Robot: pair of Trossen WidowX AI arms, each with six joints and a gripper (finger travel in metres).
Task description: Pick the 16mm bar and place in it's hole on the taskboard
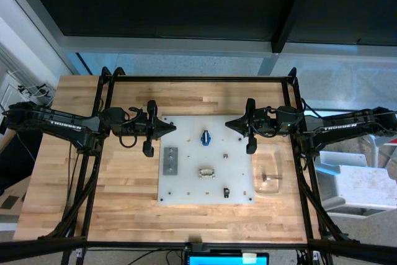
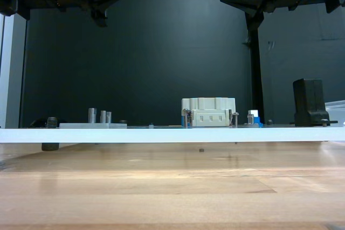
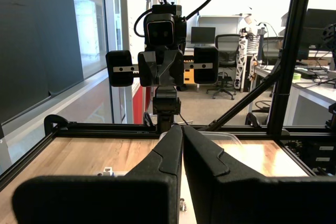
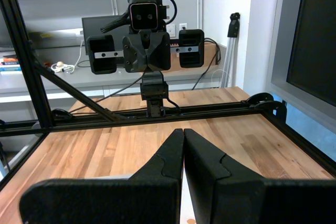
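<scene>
Progress looks nil: left claw (image 1: 173,126) and right claw (image 1: 227,123), both pressed together, empty, hover over the taskboard (image 1: 186,184); the likely 16mm bar (image 1: 268,177) lies free in the clear tray (image 1: 280,169).

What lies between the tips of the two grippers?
In the high view, only bare white board; the blue part sits just nearer. The left gripper and right gripper, both shut, hover facing each other above the board's far part.
</scene>
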